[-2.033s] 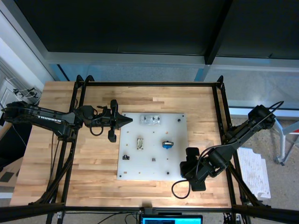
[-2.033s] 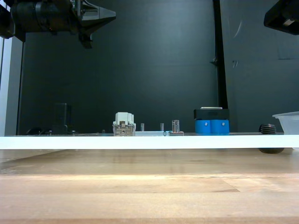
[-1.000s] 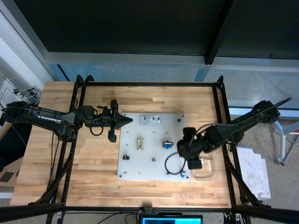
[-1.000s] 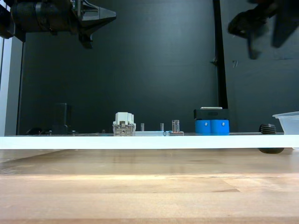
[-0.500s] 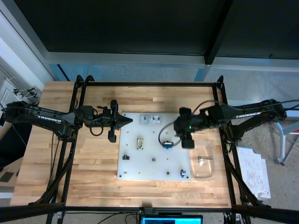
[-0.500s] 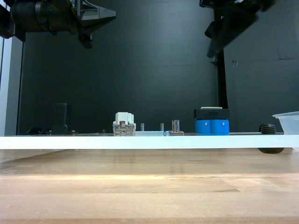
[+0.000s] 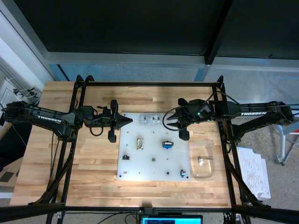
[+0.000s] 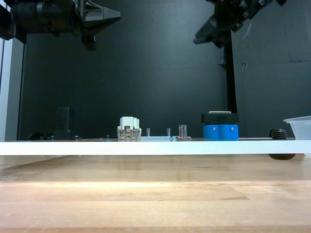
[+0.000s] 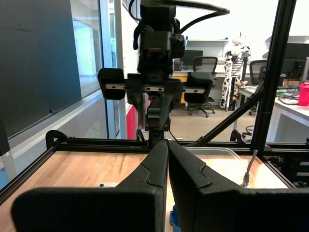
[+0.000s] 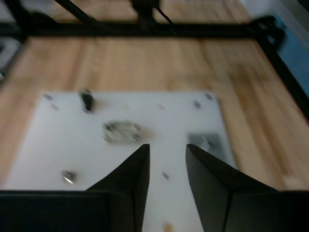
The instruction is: Pick the RJ45 connector and install on taskboard
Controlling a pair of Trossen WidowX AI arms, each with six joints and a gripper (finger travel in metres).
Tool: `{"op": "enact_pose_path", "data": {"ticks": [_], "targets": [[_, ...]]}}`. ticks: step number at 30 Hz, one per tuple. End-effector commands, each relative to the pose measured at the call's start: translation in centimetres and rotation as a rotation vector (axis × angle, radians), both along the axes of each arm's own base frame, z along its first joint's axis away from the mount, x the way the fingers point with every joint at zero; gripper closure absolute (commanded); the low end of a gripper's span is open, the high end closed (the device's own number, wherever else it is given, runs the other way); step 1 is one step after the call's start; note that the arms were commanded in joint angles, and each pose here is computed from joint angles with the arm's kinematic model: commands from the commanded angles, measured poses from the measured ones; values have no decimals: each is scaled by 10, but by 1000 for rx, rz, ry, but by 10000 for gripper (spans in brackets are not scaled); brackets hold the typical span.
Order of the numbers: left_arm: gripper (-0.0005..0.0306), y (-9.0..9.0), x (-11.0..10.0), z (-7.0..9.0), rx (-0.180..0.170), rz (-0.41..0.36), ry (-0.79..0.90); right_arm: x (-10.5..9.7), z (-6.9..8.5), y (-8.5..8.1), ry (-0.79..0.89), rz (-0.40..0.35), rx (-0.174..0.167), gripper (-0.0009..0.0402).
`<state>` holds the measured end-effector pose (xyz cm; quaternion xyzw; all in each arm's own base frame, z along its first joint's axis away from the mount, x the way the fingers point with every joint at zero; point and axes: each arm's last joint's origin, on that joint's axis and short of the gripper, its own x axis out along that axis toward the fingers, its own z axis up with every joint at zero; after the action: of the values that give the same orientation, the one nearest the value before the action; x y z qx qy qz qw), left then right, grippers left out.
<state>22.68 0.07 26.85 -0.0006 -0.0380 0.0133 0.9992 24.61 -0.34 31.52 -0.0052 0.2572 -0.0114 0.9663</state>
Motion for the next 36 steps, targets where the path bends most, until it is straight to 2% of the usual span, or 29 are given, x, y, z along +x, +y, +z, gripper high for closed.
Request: {"op": "enact_pose_path", "data": {"ticks": [1,11,14,19,22,30,36], "targets": [[300,0,0,0,0,0,0,-3,-3,-1,-85,-2,7,326],[300,0,0,0,0,0,0,-13,-12,-4,-286,-6,6,395],[300,0,0,0,0,0,0,-15,-16,-5,-339,-16,26,391],[300,0,0,0,0,0,0,-16,-22,-11,-404,-34,20,393],[300,0,0,0,0,0,0,-17,-25,-12,-443,-5,28,393],[300,0,0,0,0,0,0,-18,-31,-13,-521,-4,22,393],[300,0,0,0,0,0,0,-19,-29,-13,-549,-1,11,393]]}}
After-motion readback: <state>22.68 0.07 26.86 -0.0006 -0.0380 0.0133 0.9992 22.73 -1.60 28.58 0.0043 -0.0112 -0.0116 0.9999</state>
